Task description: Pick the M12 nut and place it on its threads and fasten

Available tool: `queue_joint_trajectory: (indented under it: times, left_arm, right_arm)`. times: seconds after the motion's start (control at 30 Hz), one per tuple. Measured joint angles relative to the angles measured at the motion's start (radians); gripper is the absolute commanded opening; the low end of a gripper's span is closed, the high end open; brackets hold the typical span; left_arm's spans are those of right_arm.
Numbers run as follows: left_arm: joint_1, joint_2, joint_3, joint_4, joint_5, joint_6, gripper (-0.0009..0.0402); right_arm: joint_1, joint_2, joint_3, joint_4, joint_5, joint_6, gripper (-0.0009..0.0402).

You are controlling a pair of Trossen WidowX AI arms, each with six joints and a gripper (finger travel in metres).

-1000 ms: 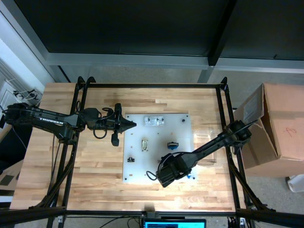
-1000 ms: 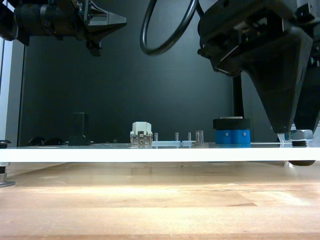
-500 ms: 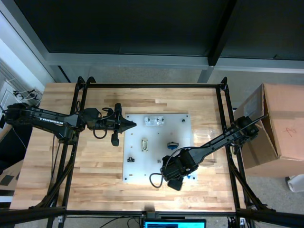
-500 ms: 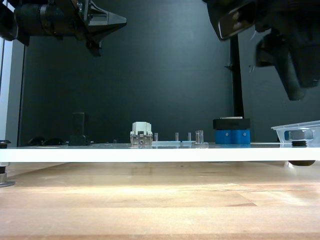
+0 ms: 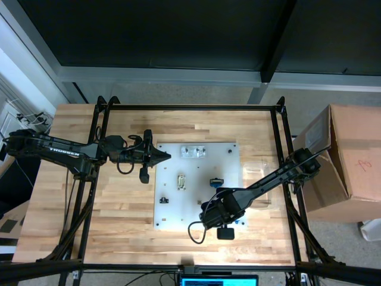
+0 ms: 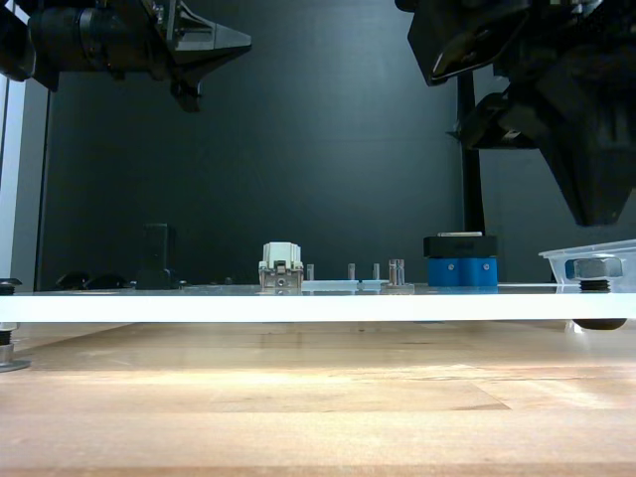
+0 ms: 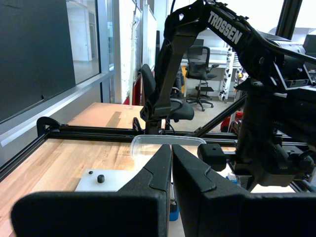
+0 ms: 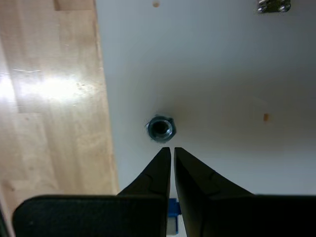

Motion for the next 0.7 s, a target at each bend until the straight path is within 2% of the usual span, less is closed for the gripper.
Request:
queue_joint_trajectory:
  times: [0.07, 0.7]
  left_arm:
    - [0.0, 0.0, 0.0, 0.0, 0.0, 0.0, 0.0]
    - [0.0, 0.0, 0.0, 0.0, 0.0, 0.0, 0.0]
  right_arm:
    - [0.0, 0.0, 0.0, 0.001, 0.016, -0.003, 0.0001]
    - [0.002, 0.001, -0.003, 0.0, 0.016, -0.005, 0.0]
